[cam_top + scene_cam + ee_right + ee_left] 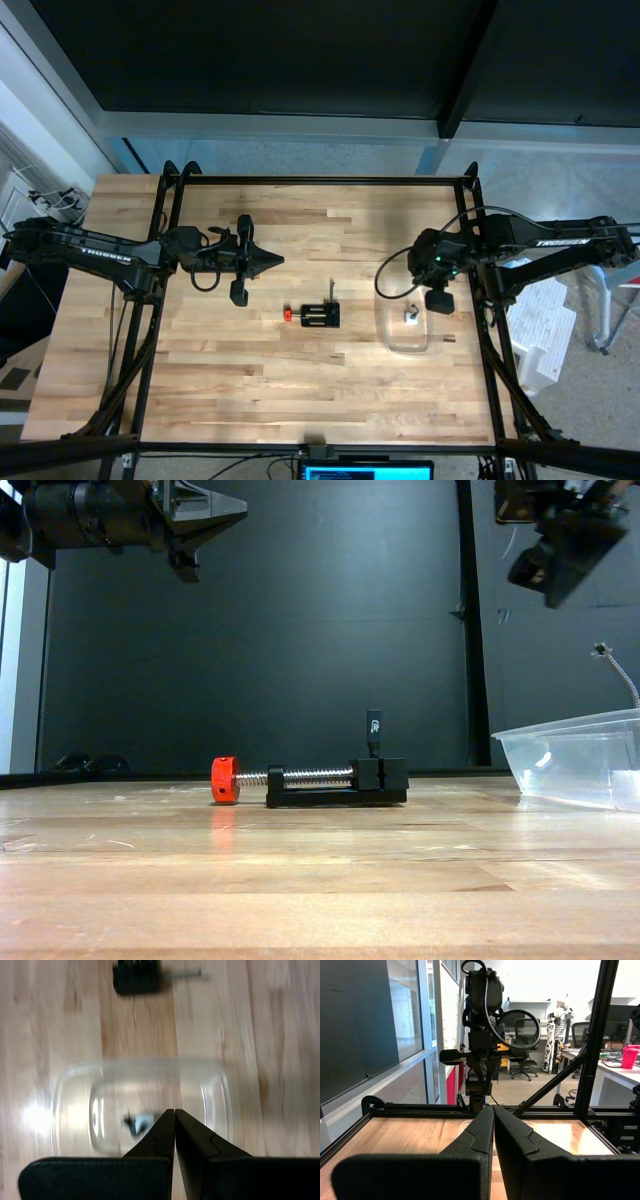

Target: Pick the USB-C connector and install on taskboard

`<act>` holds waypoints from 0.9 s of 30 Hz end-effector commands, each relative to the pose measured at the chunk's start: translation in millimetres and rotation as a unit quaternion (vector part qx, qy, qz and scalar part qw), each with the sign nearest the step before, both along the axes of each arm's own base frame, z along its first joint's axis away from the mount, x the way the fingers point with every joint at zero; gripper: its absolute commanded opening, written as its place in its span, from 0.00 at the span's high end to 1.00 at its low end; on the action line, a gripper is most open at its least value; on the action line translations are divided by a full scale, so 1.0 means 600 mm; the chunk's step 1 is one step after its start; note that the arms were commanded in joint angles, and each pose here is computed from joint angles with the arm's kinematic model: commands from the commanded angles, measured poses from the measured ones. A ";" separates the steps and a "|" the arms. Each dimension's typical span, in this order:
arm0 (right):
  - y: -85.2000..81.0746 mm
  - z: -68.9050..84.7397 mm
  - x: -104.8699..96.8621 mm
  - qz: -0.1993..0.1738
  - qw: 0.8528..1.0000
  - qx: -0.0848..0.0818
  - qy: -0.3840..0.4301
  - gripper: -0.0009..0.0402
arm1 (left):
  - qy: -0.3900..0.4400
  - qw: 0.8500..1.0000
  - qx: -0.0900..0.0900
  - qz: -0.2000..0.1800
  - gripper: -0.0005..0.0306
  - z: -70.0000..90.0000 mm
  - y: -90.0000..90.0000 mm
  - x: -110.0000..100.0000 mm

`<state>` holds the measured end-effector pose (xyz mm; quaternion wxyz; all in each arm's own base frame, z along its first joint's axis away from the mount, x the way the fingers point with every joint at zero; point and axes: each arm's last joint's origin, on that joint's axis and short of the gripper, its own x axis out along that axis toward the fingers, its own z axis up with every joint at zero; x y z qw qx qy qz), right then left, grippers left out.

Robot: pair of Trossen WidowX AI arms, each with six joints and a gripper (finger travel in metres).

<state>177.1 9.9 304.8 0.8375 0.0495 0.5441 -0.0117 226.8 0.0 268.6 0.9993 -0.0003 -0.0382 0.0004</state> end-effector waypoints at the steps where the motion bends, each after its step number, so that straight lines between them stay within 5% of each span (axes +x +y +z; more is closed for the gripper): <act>1: 0.009 -0.005 -0.013 0.006 0.999 -0.011 0.039 0.98 | 0.000 1.000 0.000 0.000 0.98 0.000 0.000 0.000; 15: 0.050 -0.018 -0.019 0.000 0.995 -0.007 0.095 0.97 | 0.000 1.000 0.000 0.000 0.98 0.000 0.000 0.000; 27: 0.059 -0.040 0.008 -0.009 0.993 -0.014 0.121 0.72 | 0.000 1.000 0.000 0.000 0.98 0.000 0.000 0.000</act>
